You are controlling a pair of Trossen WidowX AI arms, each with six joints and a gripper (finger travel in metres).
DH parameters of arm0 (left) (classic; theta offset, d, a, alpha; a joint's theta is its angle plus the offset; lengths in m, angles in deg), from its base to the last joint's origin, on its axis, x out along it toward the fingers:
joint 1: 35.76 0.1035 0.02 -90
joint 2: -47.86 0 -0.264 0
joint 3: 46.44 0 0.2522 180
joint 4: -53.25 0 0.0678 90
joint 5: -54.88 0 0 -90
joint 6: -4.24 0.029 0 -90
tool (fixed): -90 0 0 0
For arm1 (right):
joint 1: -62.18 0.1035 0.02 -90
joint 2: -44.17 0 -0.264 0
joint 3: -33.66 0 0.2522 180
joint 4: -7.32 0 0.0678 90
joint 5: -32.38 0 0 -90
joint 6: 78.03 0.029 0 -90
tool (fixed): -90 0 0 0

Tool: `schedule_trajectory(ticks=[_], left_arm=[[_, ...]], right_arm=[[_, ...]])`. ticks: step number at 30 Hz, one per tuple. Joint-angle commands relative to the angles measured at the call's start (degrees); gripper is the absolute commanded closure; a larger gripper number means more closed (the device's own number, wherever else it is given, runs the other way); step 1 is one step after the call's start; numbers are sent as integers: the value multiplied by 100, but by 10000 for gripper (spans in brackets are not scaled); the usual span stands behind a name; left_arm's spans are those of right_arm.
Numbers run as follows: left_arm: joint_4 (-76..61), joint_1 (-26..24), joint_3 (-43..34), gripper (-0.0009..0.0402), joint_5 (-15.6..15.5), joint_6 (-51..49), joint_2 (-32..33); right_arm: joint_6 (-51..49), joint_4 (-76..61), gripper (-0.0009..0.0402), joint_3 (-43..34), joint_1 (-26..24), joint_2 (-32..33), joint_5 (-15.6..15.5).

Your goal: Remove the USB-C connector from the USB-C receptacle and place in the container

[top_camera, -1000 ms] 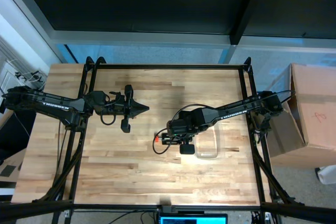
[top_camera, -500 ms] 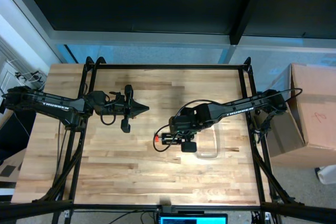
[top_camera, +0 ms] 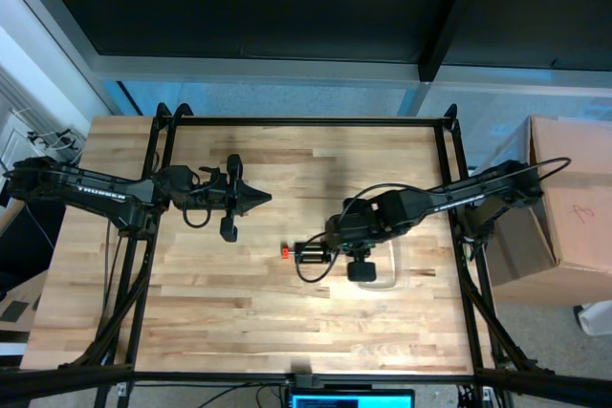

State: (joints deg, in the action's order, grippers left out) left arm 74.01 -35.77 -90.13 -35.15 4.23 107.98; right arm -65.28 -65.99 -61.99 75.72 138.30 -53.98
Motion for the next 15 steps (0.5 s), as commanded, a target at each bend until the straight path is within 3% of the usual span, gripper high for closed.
schedule_trajectory(ticks=[1, 10, 15], left_arm=[[0, 0, -2, 393, 0, 0, 0], [0, 0, -2, 393, 0, 0, 0], [0, 2, -2, 393, 0, 0, -2]], right_arm=[[223, 24, 393, 487, 92, -352, 133], [654, 90, 393, 1637, 286, -1252, 153], [780, 208, 393, 2050, 367, -1392, 181]])
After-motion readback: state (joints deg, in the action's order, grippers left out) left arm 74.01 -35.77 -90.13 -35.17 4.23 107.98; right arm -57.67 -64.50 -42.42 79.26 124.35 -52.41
